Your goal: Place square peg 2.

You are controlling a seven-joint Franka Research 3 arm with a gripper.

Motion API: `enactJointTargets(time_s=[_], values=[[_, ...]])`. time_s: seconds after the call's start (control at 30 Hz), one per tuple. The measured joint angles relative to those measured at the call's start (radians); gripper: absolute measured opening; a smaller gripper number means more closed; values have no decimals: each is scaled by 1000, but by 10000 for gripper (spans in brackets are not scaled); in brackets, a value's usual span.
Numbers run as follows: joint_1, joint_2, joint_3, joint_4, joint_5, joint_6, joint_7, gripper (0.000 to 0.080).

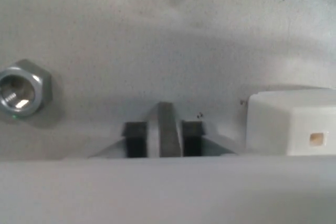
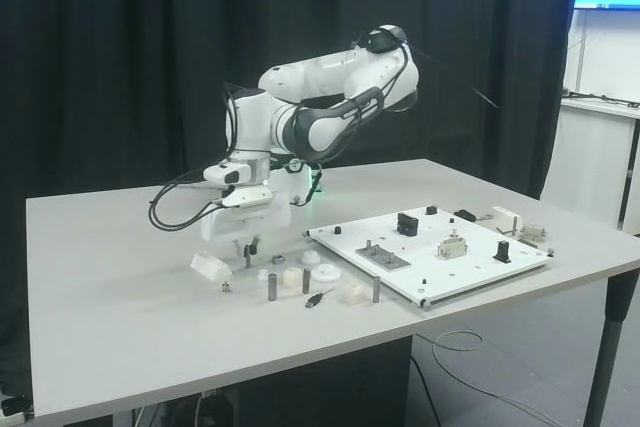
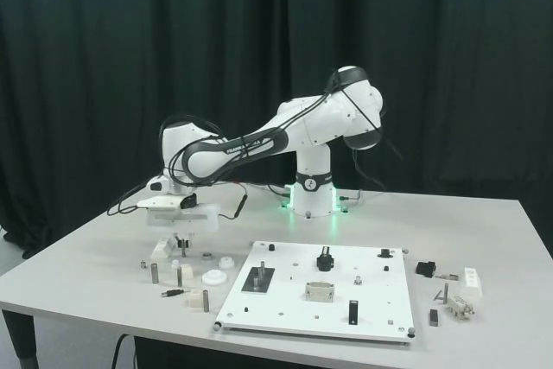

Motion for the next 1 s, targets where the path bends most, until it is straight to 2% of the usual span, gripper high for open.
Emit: enactJointTargets(time_s=[0.17, 0.2, 0.37, 0.4, 0.6, 0.63, 0.7, 1.0], values=[[0, 0, -8, 3, -6, -10, 0, 65], [0, 0, -12, 4, -8, -16, 0, 361], [2, 0, -40, 9, -26, -49, 0, 361], [3, 0, -47, 10, -31, -58, 0, 673], [9, 0, -90, 14, -66, -101, 1, 673], [10, 0, -96, 14, -70, -107, 1, 773], [12, 0, -108, 15, -78, -118, 1, 795], [18, 0, -138, 16, -99, -141, 2, 799]])
